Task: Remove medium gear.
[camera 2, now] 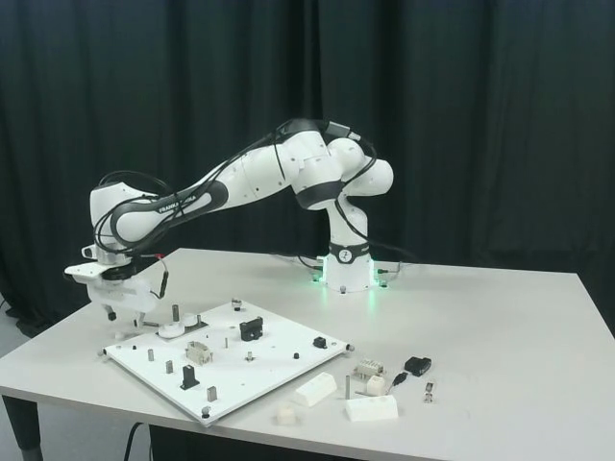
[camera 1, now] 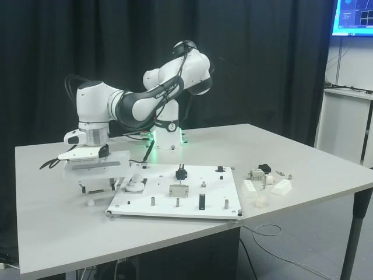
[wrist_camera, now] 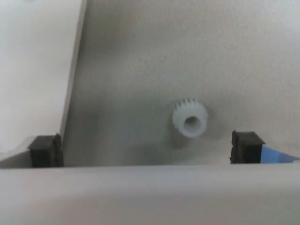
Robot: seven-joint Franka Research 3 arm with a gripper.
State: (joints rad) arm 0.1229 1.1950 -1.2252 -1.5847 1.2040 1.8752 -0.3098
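My pincer [wrist_camera: 145, 149] hangs spread wide and empty over the bare grey worktop [wrist_camera: 154, 51], beside the white board [camera 1: 175, 201]. The small white gear [wrist_camera: 189, 118] lies loose on the worktop between my fingertips, apparently already off its peg.

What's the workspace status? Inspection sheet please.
Surface: grey table carrying a white board with pegs.
Job's things: white gear lying on the table off the board's edge, between the fingertips, untouched.
Clutter: small white and black parts beside the board.
Grippers: gripper open, above the gear.
Cables: cable hanging below the table edge.
Surroundings: black curtain, green light at the arm's base.
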